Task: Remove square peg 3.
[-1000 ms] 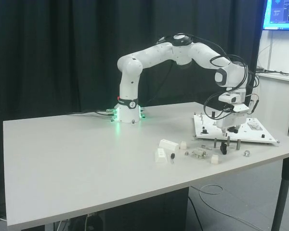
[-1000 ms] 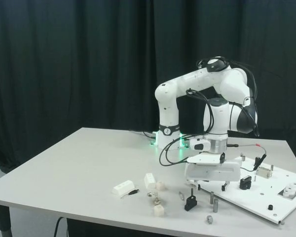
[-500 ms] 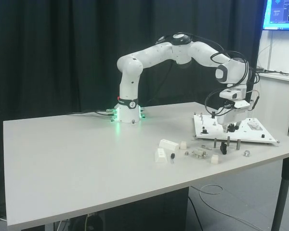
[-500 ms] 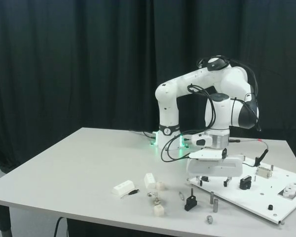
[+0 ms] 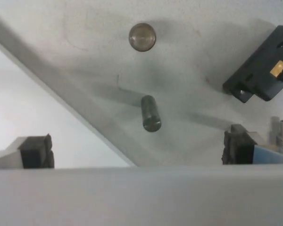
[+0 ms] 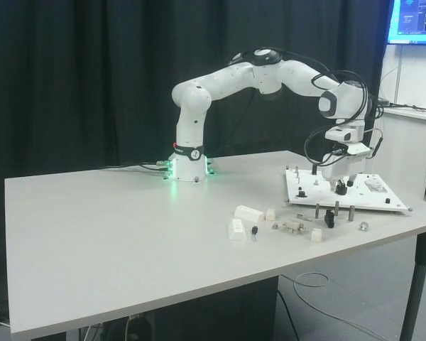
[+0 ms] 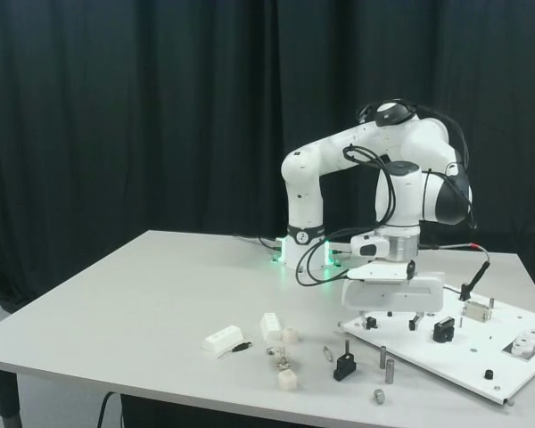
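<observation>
My gripper (image 5: 137,148) hangs open above the white board (image 5: 198,28), with nothing between its black fingertips (image 5: 35,150). Below it, near the board's front edge, a short dark peg (image 5: 151,113) stands upright; whether it is square I cannot tell. In the room views the gripper (image 6: 341,186) (image 7: 392,319) hovers a little above the board (image 7: 486,357), over its corner nearest the arm's base. A black block (image 5: 266,70) (image 7: 443,330) sits on the board beside the gripper.
A round metal knob (image 5: 142,36) sits on the board. In front of the board lie white blocks (image 7: 225,340) (image 7: 287,380), upright pegs (image 7: 390,370), a black clamp piece (image 7: 343,366) and a small round part (image 7: 377,395). The table edge runs close behind them.
The gripper has risen from low over the table's front parts and swung back over the board's corner. Its fingers stay open and empty.
</observation>
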You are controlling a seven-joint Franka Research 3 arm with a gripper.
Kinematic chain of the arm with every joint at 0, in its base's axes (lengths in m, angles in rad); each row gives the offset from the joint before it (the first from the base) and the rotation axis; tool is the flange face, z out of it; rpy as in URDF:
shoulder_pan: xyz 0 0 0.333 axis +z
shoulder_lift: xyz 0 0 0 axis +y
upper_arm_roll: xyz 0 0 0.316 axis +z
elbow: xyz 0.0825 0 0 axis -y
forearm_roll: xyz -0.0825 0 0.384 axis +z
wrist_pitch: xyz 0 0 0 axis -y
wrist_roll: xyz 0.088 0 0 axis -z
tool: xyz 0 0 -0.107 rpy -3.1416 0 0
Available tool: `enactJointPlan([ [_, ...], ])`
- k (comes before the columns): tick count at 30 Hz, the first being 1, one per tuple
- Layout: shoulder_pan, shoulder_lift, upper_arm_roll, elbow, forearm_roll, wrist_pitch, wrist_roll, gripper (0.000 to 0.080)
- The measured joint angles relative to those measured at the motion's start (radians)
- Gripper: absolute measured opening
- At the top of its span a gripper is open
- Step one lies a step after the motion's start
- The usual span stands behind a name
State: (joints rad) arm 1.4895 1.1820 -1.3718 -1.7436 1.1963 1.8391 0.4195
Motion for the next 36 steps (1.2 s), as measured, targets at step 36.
enactJointPlan([
  [36,0.196,-0.009,-0.039,-0.016,-0.009,-0.172,0.236,0.08],
])
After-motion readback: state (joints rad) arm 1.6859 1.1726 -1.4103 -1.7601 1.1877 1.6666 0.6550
